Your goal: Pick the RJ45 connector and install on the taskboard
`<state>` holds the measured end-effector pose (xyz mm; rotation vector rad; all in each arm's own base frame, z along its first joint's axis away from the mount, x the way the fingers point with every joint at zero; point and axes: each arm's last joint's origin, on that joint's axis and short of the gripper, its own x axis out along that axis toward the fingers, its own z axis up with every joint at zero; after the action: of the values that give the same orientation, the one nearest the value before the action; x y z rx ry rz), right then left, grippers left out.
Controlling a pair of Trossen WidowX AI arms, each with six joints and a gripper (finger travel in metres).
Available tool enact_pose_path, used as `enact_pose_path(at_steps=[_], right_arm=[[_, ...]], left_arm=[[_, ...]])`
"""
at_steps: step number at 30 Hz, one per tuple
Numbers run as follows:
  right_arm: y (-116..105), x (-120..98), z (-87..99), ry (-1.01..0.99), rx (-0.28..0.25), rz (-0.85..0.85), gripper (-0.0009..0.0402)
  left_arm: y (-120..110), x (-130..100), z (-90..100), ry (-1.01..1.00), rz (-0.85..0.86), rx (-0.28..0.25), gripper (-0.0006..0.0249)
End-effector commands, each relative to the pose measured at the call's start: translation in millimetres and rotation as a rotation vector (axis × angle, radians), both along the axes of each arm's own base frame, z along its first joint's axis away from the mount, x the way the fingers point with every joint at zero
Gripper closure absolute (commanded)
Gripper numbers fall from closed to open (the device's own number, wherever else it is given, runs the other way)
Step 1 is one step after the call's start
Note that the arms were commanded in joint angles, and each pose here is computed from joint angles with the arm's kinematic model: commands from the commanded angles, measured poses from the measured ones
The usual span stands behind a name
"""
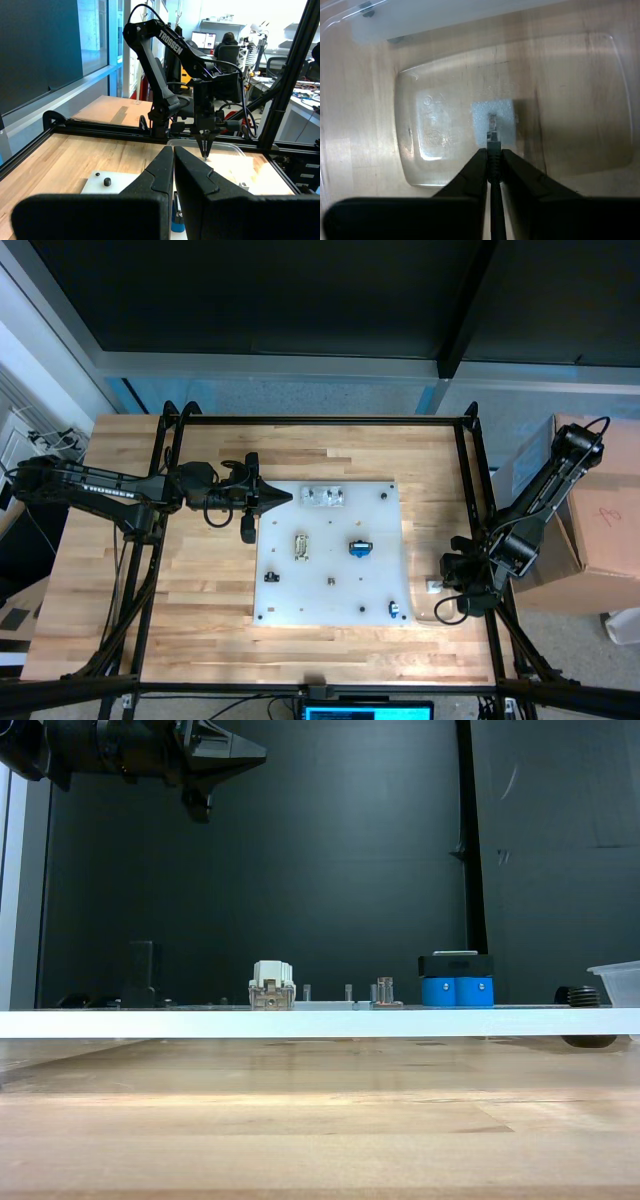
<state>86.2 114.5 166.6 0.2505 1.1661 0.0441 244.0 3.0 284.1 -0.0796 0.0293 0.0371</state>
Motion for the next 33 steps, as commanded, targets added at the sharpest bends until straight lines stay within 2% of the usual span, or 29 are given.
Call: enact_pose_path(at_steps=[1, 8, 14, 17, 21, 28, 33], right_arm=[[1.8, 1.3, 5.7, -0.006, 0.01, 0.002, 0.0387], [2.2, 3.0, 30.1, 0.014, -0.018, -0.006, 0.0391], [3.6, 11.1, 53.9, 0.074, 0.013, 0.001, 0.0394], [6.5, 20.0, 61.6, 0.111, 0.009, 0.044, 0.0393], [13.6, 38.4, 68.7, 0.193, -0.013, 0.09, 0.0393], [27.9, 85.8, 80.8, 0.322, -0.065, 0.124, 0.0393], [36.5, 120.6, 92.3, 0.372, -0.057, 0.165, 0.0393]], left_arm=[[0.0, 0.0, 0.1, 0.0, 0.0, 0.0, 0.0242], [0.0, 0.0, 0.1, 0.0, 0.0, 0.0, 0.0242], [0.1, 0.0, 0.1, 0.0, 0.0, 0.0, 0.0242], [0.0, 0.0, 0.1, 0.0, 0.0, 0.0, 0.0242], [0.1, 0.0, 0.1, 0.0, 0.0, 0.0, 0.0242], [0.1, 0.0, 0.1, 0.0, 0.0, 0.0, 0.0242], [0.1, 0.0, 0.1, 0.0, 0.0, 0.0, 0.0242]])
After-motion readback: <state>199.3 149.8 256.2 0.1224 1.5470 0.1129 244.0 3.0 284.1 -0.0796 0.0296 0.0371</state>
